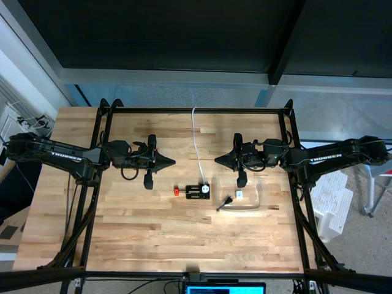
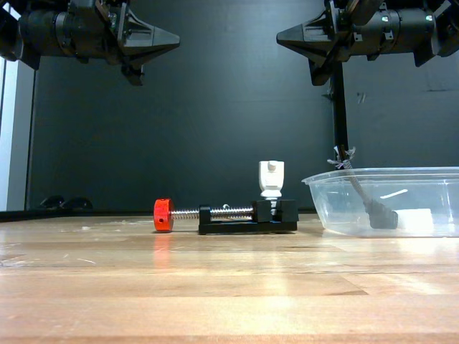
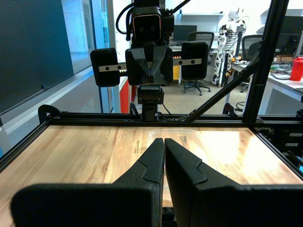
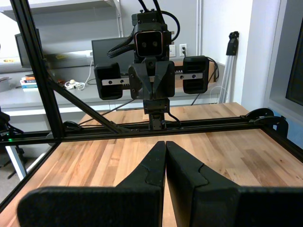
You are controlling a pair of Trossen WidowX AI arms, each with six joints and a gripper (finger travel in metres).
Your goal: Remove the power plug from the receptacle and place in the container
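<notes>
Left gripper (image 1: pixel 172 162) raised above the table, fingers pressed together; right gripper (image 1: pixel 218 161) likewise closed, facing it, high over the receptacle (image 1: pixel 199 190). Inside the container (image 2: pixel 323 180), the power plug (image 2: pixel 383 218), beside a white mark (image 2: pixel 416 218). Slanted, body down, cord rising over the rim toward the receptacle; cord's end indistinct.

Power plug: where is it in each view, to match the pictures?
High view: power plug at the container's left end, right of the receptacle.
Low view: inside the container, at the right.
Left wrist view: not in it; the shut left gripper hangs above the table.
Right wrist view: not in it; the shut right gripper hangs above the table.
Shared landmark: the container, in high and low views.
</notes>
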